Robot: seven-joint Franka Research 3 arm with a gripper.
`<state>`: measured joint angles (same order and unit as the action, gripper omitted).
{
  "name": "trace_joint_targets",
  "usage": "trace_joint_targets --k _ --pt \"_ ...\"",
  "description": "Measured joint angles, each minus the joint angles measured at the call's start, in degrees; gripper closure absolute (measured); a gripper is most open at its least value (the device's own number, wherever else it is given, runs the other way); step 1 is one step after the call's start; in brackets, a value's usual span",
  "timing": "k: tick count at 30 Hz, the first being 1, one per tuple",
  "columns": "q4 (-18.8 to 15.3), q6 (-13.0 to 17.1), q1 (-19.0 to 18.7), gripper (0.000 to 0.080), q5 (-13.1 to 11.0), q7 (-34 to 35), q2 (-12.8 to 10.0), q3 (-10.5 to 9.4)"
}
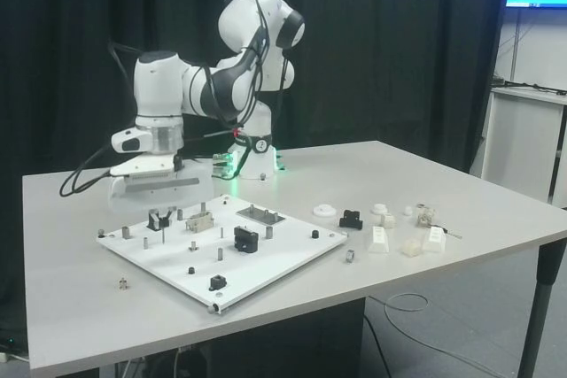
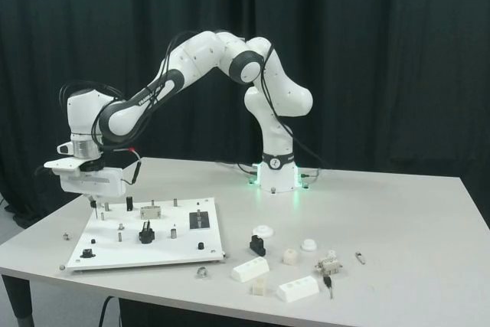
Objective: Place round peg 1.
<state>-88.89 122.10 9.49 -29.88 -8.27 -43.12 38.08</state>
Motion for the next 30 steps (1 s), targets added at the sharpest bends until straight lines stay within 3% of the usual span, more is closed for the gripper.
trace_joint_targets --k 7,30 --pt "-0.49 -0.19 0.00 0.0787 0.08 0.00 1.05 0.03" --pt "-0.52 0.18 -0.15 0.0787 0.08 0.00 1.10 -0.01"
